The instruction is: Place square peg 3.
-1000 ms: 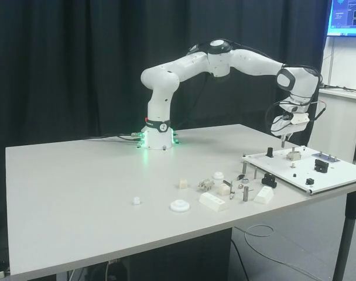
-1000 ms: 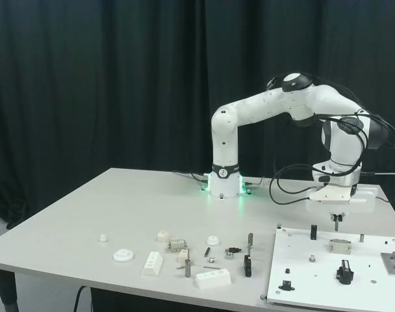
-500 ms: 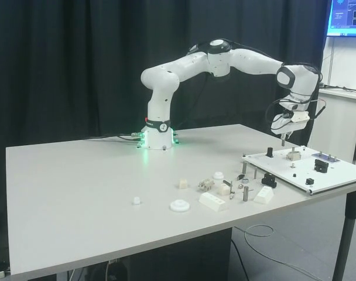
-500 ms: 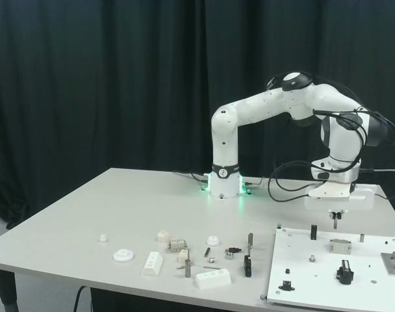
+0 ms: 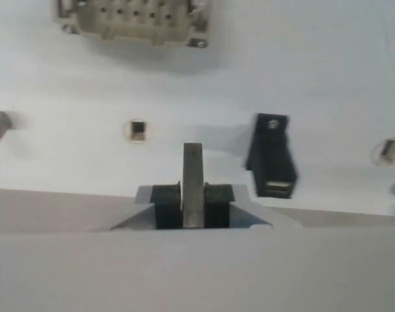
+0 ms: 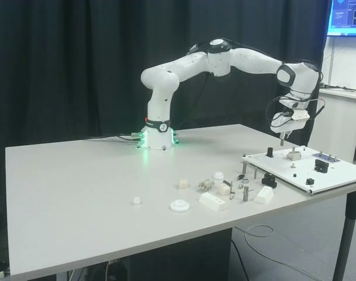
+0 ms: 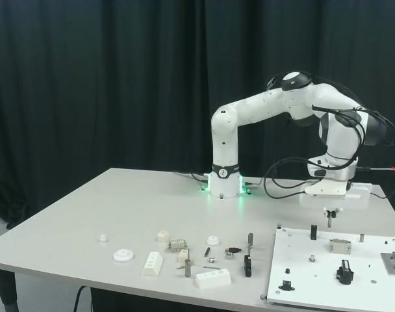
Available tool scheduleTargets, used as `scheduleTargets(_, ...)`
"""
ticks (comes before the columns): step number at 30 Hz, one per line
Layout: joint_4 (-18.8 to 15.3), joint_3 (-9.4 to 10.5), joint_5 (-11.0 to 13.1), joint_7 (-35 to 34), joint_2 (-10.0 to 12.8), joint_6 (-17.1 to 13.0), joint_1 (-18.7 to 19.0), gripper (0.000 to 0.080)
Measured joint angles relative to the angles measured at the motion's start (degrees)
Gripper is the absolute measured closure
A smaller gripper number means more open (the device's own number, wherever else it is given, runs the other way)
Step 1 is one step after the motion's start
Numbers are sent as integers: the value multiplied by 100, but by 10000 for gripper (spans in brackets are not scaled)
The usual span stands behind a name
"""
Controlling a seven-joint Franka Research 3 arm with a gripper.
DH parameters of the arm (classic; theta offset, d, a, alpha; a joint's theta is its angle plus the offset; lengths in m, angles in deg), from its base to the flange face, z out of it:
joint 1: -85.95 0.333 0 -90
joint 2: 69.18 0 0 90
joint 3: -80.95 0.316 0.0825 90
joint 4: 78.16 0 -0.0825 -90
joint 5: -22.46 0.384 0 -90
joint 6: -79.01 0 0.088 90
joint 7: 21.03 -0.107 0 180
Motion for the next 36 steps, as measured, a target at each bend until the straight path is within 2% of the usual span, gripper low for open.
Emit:
scheduleTargets(5,-7,-34,-268,146,0,0,-65,731)
scheduleTargets(11,-63,-108,-732,521,0,0,-187,731)
scheduleTargets(20,-318,-176,-1319,1276,-1,-15,-454,731)
scheduleTargets(26,-627,-176,-1490,1867,2,-108,-649,731)
scheduleTargets(36,-1281,-163,-1480,2823,7,-373,-889,731)
